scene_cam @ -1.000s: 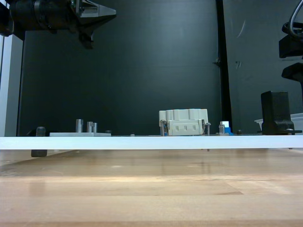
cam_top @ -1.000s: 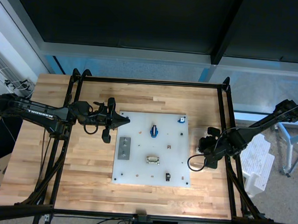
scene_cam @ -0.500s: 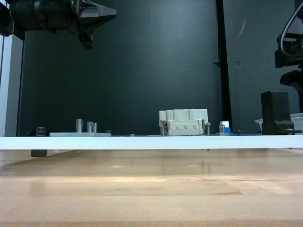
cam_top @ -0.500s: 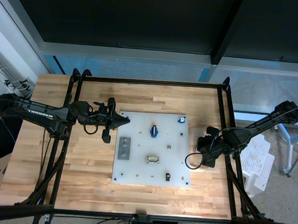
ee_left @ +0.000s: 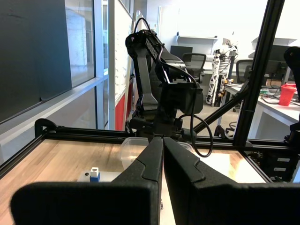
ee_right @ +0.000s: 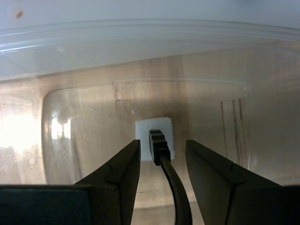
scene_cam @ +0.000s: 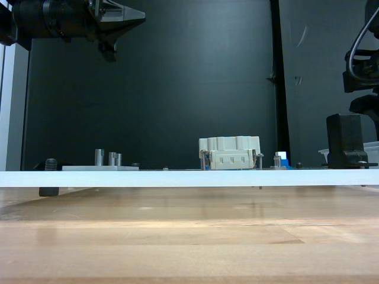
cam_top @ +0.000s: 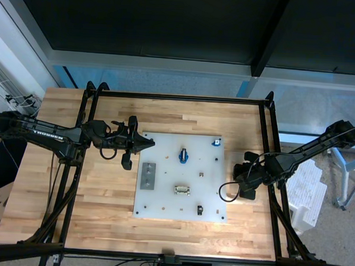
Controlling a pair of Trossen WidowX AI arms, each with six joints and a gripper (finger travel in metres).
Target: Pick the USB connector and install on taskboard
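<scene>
USB connector: small black plug on a black cable. It lies over a white square on the floor of a clear plastic bin.

Right claw: spread, one finger on each side of the plug, neither touching it. It sits just off the right edge of the taskboard.

Left claw: pressed together, held high over the board's left edge.

Board lies flat on the desk.
</scene>
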